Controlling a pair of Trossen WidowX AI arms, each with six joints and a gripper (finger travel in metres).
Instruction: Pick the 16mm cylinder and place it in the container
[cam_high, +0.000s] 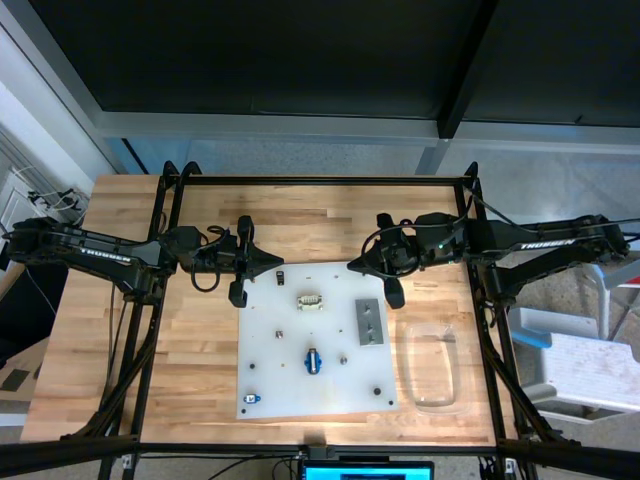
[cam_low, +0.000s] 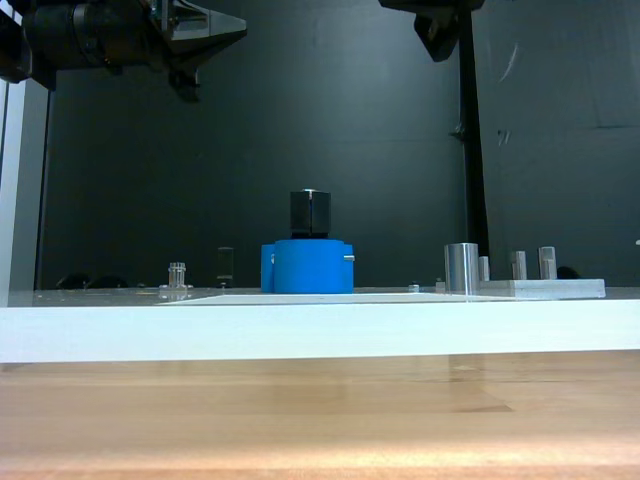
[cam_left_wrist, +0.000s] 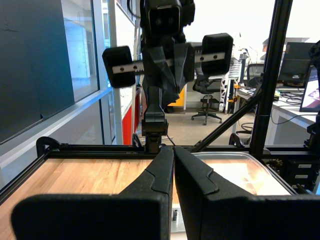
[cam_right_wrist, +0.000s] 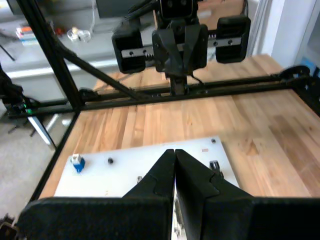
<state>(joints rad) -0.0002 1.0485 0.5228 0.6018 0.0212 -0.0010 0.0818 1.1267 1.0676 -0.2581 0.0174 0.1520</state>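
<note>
High view: black left gripper (cam_high: 272, 260) and right gripper (cam_high: 356, 264) hang mid-frame, jaws closed, empty. The stubby dark cylinder (cam_high: 377, 391) stands lower right on the white board (cam_high: 300, 385), near the clear round-cornered container (cam_high: 433, 408). Low view: grippers at top. Wrist views: wedge-shaped fingers touch.

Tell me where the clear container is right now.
In the high view, the container lies on the table just right of the white board; the left gripper and right gripper hover shut near the board's far edge.
</note>
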